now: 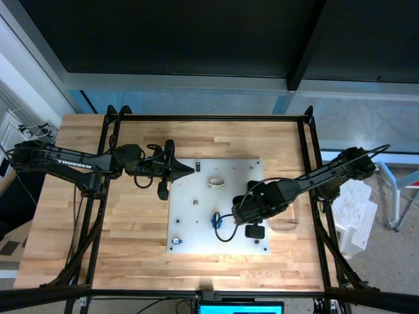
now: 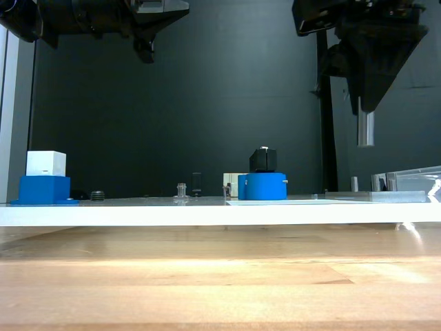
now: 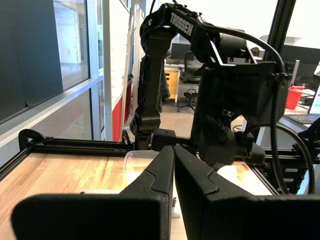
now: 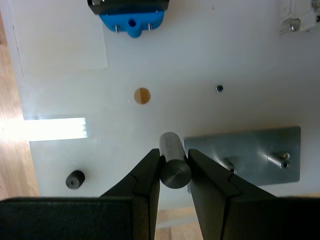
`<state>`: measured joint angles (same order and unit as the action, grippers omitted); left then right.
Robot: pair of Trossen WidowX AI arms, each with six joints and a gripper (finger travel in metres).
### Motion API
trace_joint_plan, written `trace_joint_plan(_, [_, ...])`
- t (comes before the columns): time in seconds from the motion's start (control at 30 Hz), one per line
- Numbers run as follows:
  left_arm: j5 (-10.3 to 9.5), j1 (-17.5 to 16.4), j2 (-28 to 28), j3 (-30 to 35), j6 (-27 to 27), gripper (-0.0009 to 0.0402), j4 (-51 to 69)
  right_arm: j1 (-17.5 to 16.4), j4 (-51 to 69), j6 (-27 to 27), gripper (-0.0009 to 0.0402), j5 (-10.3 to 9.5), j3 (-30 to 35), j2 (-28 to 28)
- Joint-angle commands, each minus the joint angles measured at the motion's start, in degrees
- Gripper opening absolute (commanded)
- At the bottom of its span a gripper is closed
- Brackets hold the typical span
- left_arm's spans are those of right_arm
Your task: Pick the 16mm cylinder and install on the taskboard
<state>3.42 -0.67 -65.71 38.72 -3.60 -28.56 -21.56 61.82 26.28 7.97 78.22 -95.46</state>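
The 16mm cylinder (image 4: 175,172) is off the taskboard (image 1: 196,229) and in the air above it. It is pinched across its sides by the jaws of the right gripper (image 4: 173,156), which are closed onto it. Its free end sticks out past the jaw tips towards the taskboard. From the low view it hangs upright, with a clear gap between its lower end and the taskboard's surface.

The pick looks done, so the step in hand is carrying and aligning for insertion. The likely seat is the round hole (image 4: 142,95) in the taskboard, between the cylinder and the blue fitting (image 4: 131,20). The cylinder is not over that hole yet; it sits near the edge of the grey metal plate (image 4: 250,155) fixed to the taskboard. The next move calls for a sideways shift to centre it on the hole, keeping it vertical, and then a straight descent. Any tilt would probably make it catch on the rim.

The left gripper (image 3: 173,150) hovers at the taskboard's left edge, above the table (image 1: 137,229), its jaws shut together on nothing.
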Motion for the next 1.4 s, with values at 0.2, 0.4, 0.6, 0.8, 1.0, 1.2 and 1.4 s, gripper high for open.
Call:
trace_joint_plan(0.2, [0.02,0.0,0.0,0.0,0.0,0.0,0.0,0.4,-0.4,0.3,0.0004,-0.02,3.4,-4.7])
trace_joint_plan(0.4, [0.02,0.0,0.0,0.0,0.0,0.0,0.0,0.4,-3.0,0.5,0.0004,-0.46,3.8,-7.2])
trace_joint_plan(0.6, [0.02,0.0,0.0,0.0,0.0,0.0,0.0,0.4,-5.5,0.5,0.0004,-0.55,3.9,-8.3])
trace_joint_plan(0.8, [0.02,0.0,0.0,0.0,0.0,0.0,0.0,0.4,-5.6,0.5,0.0004,-0.57,5.4,-10.3])
trace_joint_plan(1.0, [0.02,0.0,0.0,0.0,0.0,0.0,0.0,0.4,-5.9,0.5,0.0004,-0.57,6.2,-11.8])
trace_joint_plan(1.2, [0.02,0.0,0.0,0.0,0.0,0.0,0.0,0.4,-6.0,0.5,0.0004,-0.57,6.3,-12.9])
trace_joint_plan(1.4, [0.02,0.0,0.0,0.0,0.0,0.0,0.0,0.4,-6.6,0.4,0.0004,-0.57,6.3,-14.5])
